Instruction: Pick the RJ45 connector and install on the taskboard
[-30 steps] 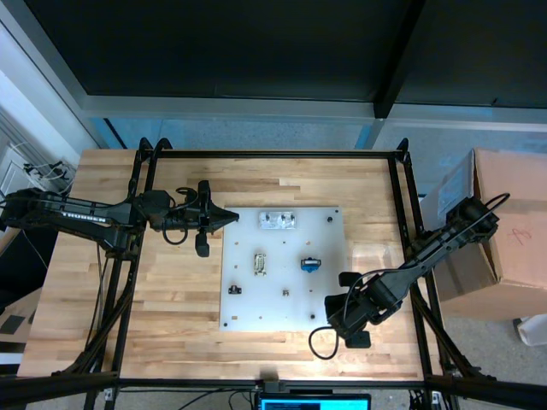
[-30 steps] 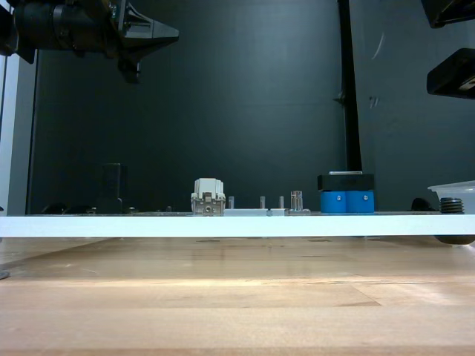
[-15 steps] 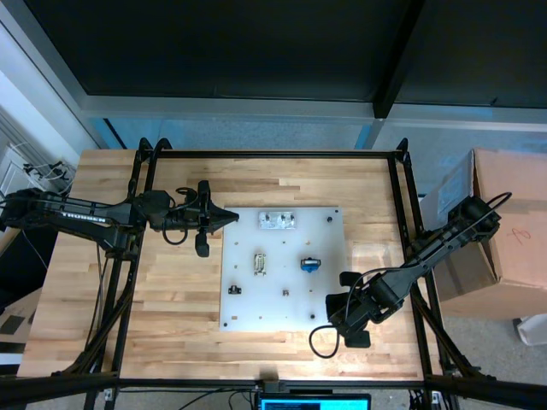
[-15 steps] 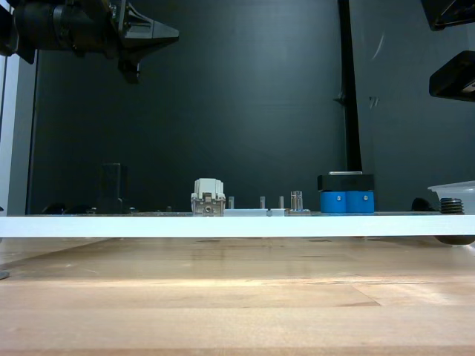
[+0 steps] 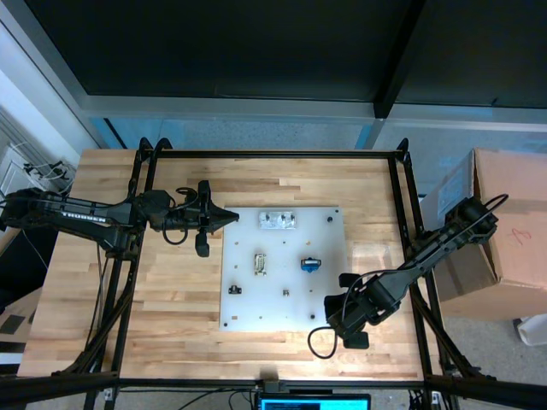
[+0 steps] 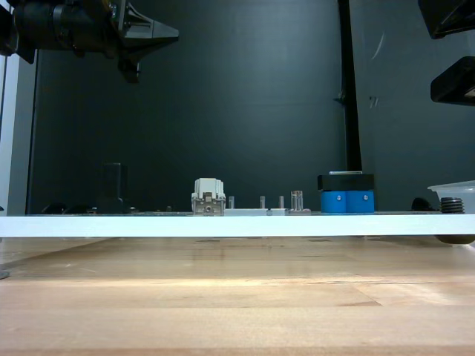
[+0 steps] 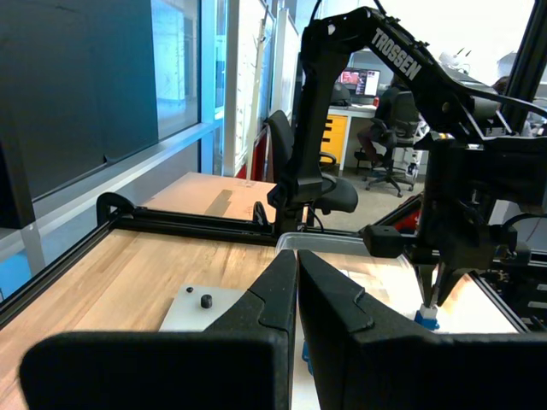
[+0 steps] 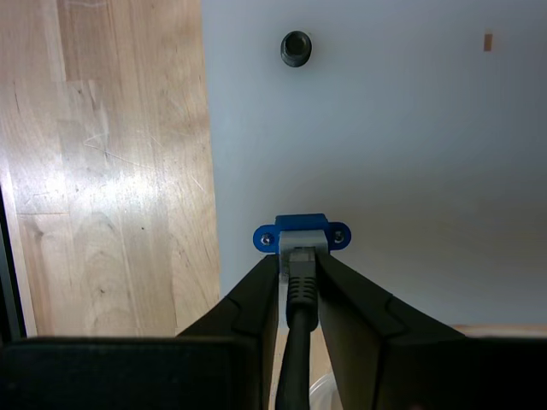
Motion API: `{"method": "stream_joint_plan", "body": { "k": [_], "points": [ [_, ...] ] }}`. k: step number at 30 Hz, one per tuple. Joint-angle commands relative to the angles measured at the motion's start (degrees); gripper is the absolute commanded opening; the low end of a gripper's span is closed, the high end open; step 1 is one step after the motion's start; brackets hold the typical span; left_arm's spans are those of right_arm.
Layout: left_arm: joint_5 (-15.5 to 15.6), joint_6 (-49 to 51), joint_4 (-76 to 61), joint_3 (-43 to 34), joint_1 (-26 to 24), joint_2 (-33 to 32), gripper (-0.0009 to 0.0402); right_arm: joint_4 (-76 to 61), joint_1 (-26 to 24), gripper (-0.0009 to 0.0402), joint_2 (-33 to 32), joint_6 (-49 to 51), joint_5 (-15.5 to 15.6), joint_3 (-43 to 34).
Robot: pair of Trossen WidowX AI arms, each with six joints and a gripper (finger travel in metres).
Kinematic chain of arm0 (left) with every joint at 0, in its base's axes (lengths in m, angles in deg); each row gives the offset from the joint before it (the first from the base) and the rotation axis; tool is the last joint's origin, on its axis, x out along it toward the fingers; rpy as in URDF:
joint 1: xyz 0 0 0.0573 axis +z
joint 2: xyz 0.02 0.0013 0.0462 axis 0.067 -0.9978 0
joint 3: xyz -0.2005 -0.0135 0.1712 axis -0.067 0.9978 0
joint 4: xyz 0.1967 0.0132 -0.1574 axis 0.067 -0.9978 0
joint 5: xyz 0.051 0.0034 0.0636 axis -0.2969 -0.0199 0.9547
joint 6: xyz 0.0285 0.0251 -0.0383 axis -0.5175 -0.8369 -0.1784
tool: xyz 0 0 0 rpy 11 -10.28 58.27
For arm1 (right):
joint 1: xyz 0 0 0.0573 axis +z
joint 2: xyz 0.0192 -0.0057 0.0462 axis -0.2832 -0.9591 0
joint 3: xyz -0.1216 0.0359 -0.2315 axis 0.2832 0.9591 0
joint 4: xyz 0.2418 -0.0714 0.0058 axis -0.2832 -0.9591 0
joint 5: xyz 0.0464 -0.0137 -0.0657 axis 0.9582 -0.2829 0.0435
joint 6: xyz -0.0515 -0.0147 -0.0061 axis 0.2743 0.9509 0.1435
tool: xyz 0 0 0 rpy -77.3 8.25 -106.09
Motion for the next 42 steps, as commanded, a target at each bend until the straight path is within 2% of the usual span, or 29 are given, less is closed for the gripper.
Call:
{"method": "stream_joint_plan", "body": {
  "k": [1,7,15,20,25,34,42],
  "points": [
    [-0.02,-0.02,0.02,0.0,0.02,-0.02,0.0,-0.52,0.0,0.008,-0.04,0.7,-0.42,-1.42],
    [-0.02,0.0,0.02,0.0,0.02,-0.02,0.0,-2.49,-0.02,0.0107,-0.04,0.96,-0.39,-3.65],
    [-0.02,-0.02,0.02,0.0,0.02,-0.02,0.0,-6.51,0.02,0.0178,0.24,1.66,-0.5,-5.99],
    [-0.02,-0.02,0.02,0.0,0.02,-0.02,0.0,-6.73,0.13,0.021,2.14,1.84,-1.86,-7.17],
    [-0.02,0.0,0.0,0.0,0.02,-0.02,0.0,-8.41,0.2,0.0212,5.18,1.86,-1.99,-7.15],
    [-0.02,0.0,-0.02,0.0,0.02,-0.02,0.0,-11.47,0.24,0.0212,10.08,2.25,-4.85,-7.13],
    [-0.02,-0.02,0.0,0.0,0.02,-0.02,0.0,-13.55,0.24,0.0212,11.76,2.4,-4.85,-7.13]
  ]
}}
